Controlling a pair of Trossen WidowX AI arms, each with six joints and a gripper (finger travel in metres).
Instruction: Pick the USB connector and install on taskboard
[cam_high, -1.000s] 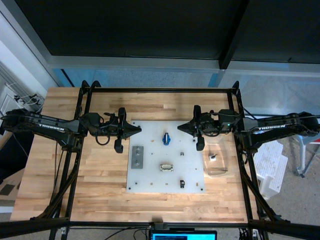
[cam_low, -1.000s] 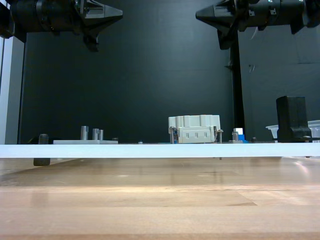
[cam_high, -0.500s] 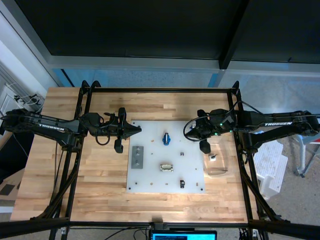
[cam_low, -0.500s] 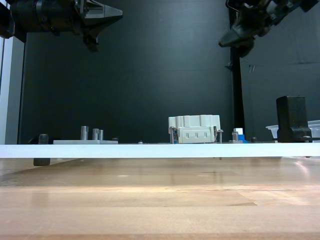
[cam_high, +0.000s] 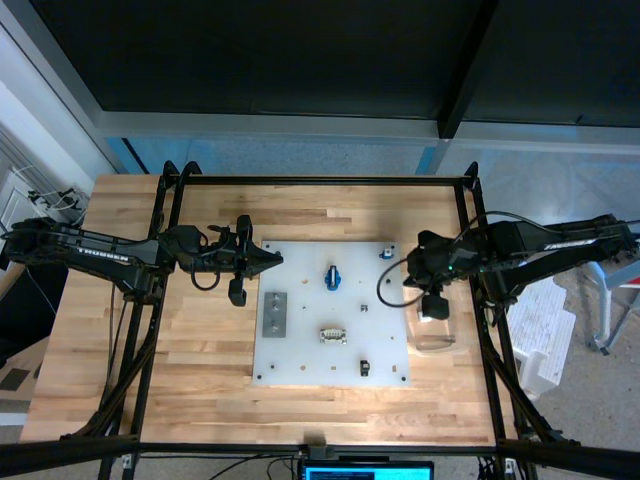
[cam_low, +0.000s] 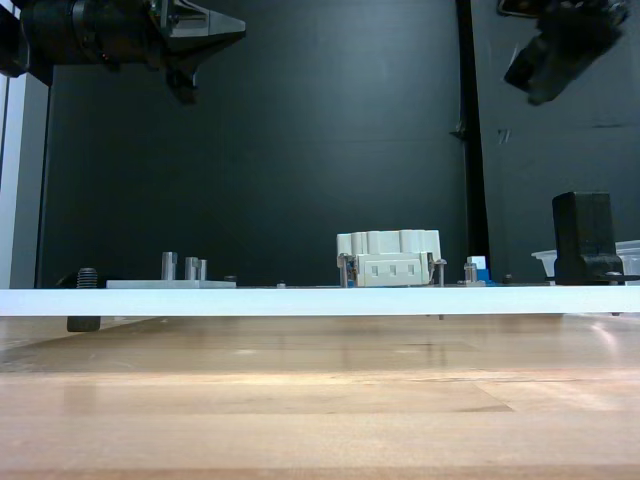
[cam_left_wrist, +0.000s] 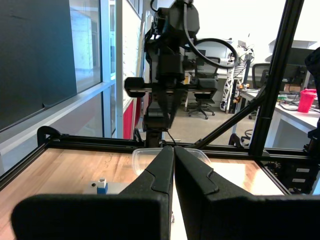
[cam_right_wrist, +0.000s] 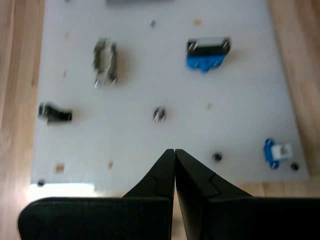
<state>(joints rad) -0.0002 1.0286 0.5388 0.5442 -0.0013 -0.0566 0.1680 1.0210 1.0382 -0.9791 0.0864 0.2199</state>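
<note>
left gripper (cam_left_wrist: 174, 149): parked up high over the far-left corner of the taskboard (cam_high: 300, 350), fingers pressed together, nothing in them
right gripper (cam_right_wrist: 174, 151): fingers squeezed together too, also empty, nose tipped down near the board's right edge
USB connector: can't spot it in any view right now. A second ago it sat in the clear tray (cam_high: 437, 343) just right of the board, and the right wrist now hangs over that spot
low view only: shows both grippers well above the board
right wrist view only: looks straight down on the board
left wrist view only: looks across at the right arm standing over the tray
counts: 2 arms, 1 board, 1 tray. On the board: 1 grey block (cam_high: 274, 313), 1 blue knob (cam_high: 332, 278), 1 beige connector (cam_high: 333, 335), 1 black socket (cam_high: 366, 367), 1 small blue-and-white piece (cam_right_wrist: 276, 151)
changed: right arm went from pointing level across the board to nose-down by the tray. Left arm hasn't budged
</note>
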